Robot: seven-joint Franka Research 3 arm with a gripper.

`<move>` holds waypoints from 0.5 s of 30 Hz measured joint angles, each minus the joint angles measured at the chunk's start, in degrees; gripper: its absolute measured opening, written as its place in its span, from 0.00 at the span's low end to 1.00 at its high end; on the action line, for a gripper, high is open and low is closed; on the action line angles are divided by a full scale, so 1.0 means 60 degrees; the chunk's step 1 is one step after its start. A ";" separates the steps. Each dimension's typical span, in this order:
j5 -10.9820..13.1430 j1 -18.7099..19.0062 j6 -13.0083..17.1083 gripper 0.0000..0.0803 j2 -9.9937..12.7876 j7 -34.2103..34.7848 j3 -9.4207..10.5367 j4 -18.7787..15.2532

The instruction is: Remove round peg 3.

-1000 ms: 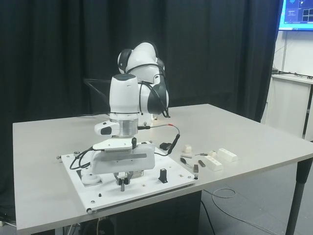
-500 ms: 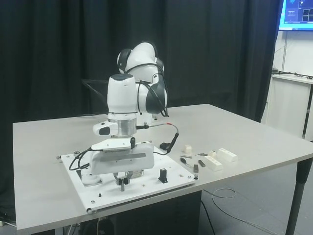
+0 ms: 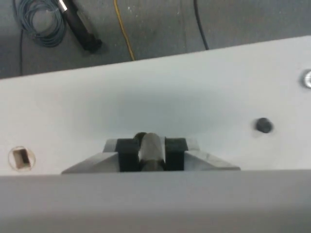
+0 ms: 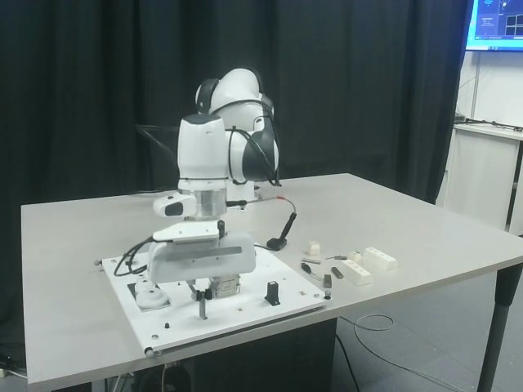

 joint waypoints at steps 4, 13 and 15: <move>0.0000 0.0004 -0.0052 0.14 -0.0138 -0.0122 -0.0058 0.0000; 0.0000 0.0009 -0.0314 0.14 -0.0419 -0.0202 -0.0068 0.0000; 0.0000 0.0010 -0.0359 0.14 -0.0455 -0.0210 -0.0069 0.0000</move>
